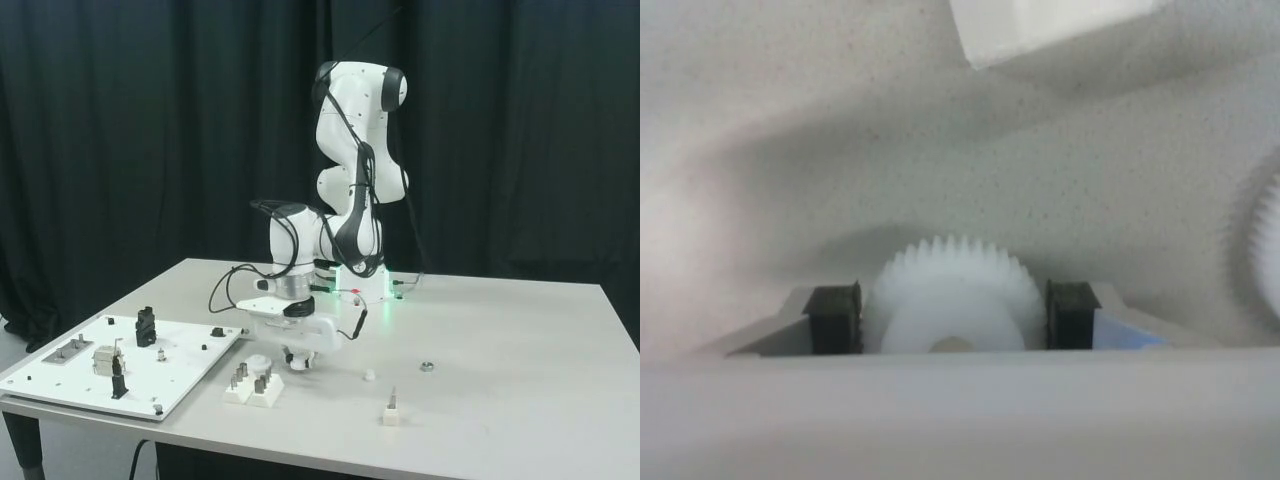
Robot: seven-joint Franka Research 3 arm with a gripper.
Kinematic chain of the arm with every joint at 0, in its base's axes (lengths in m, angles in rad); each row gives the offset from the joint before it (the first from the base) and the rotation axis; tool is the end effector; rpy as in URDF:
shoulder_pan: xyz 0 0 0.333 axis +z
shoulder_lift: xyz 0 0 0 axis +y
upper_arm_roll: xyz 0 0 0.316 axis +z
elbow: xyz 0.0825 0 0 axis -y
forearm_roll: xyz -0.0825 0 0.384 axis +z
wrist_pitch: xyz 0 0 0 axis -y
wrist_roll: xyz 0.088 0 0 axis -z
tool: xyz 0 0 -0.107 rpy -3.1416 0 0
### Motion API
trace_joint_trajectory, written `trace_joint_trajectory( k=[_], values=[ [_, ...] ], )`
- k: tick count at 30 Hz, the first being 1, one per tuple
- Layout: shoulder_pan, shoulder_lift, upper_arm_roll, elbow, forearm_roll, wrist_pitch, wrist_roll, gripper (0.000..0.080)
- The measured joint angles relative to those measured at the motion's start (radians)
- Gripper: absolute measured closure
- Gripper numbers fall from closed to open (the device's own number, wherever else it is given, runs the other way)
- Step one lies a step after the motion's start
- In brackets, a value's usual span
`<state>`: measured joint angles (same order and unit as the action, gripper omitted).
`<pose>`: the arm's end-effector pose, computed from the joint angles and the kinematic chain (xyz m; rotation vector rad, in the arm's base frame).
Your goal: Insert medium gear.
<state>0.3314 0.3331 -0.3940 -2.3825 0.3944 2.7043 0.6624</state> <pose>0.5012 -0.0524 0.1947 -2.6650 1.5611 -0.0299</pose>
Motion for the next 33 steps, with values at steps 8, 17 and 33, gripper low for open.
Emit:
trace_joint_trajectory(
  k=[8, 17, 33],
  values=[
    [0.0, -0.01, -0.002, 0.0, 0.0, -0.006, 0.0, 0.0405],
    [0.0, -0.017, -0.004, 0.001, 0.0, -0.006, 0.0, 0.0406],
    [0.0, -0.048, -0.094, 0.062, -0.053, 0.043, -0.081, 0.0406]
  ],
)
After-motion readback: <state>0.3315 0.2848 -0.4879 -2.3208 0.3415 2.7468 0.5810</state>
